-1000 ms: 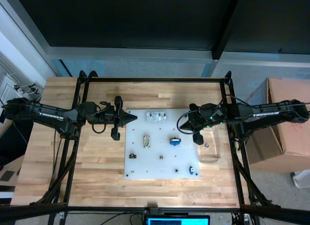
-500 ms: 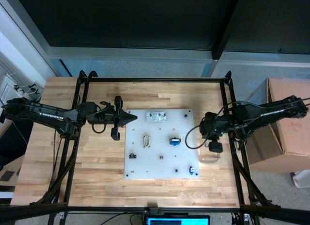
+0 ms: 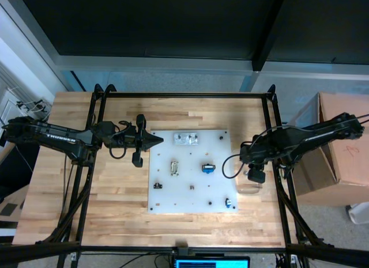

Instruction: Pick the M12 nut and place it on its threads and fasten

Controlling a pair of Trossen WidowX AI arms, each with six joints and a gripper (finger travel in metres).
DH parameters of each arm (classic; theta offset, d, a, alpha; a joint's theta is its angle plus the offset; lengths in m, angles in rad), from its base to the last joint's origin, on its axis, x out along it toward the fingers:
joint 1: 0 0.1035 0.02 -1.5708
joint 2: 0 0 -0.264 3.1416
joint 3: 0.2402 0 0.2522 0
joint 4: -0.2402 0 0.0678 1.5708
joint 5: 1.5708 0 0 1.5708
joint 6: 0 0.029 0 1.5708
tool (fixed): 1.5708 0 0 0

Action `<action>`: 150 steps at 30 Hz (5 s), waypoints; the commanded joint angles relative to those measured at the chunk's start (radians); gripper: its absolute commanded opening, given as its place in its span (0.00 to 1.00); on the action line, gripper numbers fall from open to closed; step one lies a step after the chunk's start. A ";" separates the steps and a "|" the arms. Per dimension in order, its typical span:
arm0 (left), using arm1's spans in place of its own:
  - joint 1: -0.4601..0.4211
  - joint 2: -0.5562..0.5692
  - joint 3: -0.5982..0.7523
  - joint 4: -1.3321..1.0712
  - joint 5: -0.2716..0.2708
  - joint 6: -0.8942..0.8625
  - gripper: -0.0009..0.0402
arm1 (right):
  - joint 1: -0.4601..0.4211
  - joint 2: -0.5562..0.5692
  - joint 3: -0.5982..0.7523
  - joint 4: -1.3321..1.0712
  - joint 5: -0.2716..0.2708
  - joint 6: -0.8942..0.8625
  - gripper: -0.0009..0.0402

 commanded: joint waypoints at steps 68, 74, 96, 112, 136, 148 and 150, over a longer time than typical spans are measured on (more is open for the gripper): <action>0.000 0.000 0.000 0.000 0.000 0.000 0.02 | -0.002 0.305 -0.257 0.384 -0.017 0.123 0.03; 0.000 0.000 0.000 0.000 0.000 0.000 0.02 | 0.000 0.305 -0.257 0.388 -0.018 0.123 0.02; 0.000 0.000 0.000 0.000 0.000 0.000 0.02 | 0.052 0.287 -0.221 0.379 -0.035 0.122 0.02; 0.000 0.000 0.000 0.000 0.000 0.000 0.02 | 0.023 0.179 -0.110 0.129 -0.043 0.772 0.26; 0.000 0.000 0.000 0.000 0.000 0.000 0.02 | 0.020 0.100 -0.248 0.193 -0.090 1.446 0.66; 0.000 0.000 0.000 0.000 0.000 0.000 0.02 | 0.006 0.103 -0.272 0.256 -0.055 1.618 0.61; 0.000 0.000 0.000 0.000 0.000 0.000 0.02 | 0.005 0.103 -0.273 0.254 -0.033 1.624 0.60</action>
